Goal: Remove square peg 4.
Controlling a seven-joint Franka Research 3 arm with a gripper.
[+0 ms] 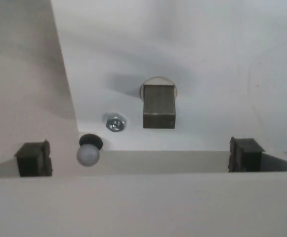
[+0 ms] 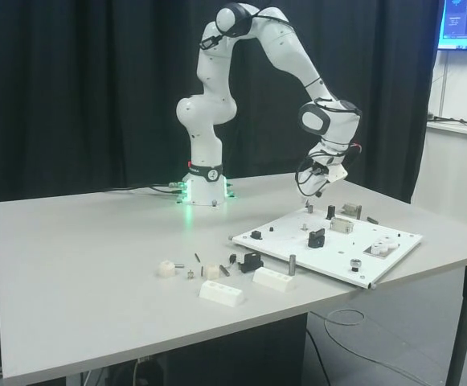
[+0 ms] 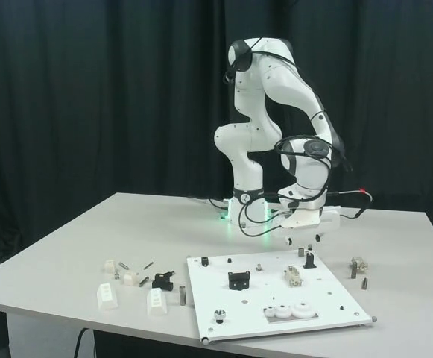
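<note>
Square peg 4 is a short dark block standing upright in a round seat of the white board. In the room views the peg sits near the board's far edge, right under my hand. My gripper hovers a little above it. It is open: one black fingertip and the other stand wide apart with nothing between them. The peg lies ahead of the line between the fingertips, not between them.
A steel nut and a white ball knob sit close beside the peg. The board also carries a black bracket, a tall black post and white gears. White blocks lie on the table.
</note>
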